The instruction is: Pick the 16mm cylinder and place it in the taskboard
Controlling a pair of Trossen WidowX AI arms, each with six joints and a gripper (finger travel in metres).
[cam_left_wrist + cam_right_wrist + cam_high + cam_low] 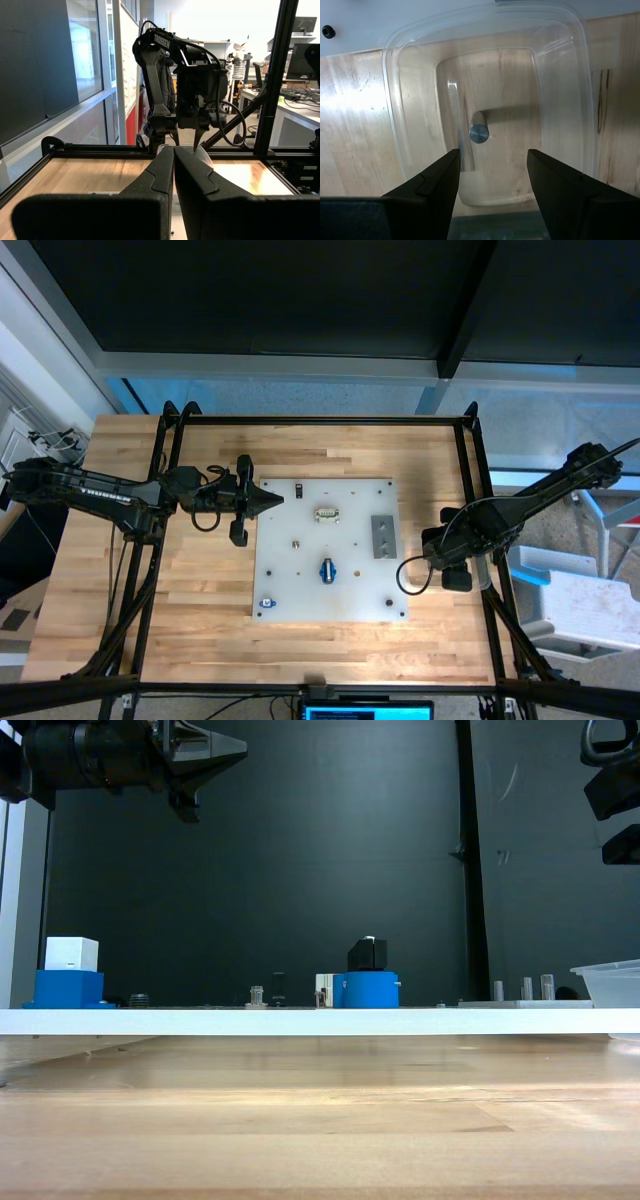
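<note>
Metal 16mm cylinder (479,133) sits under wide right end effector (493,156); left end effector (272,498) hangs pinched over taskboard (300,585).

Your left arm (95,490) and right arm (545,485) are matte black, lettered TROSSEN in white, with looping black cables. The left hand (274,497), over the tabletop's (120,570) left side, and the right hand (493,157), at its right, have black wedge fingers (437,180).

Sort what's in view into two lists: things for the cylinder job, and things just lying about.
Job: 16mm cylinder, in the clear tray; taskboard; right hand, open above the tray.
Lying about: left hand, shut, high over the board's left edge; blue fitting; grey block; white connector.
</note>
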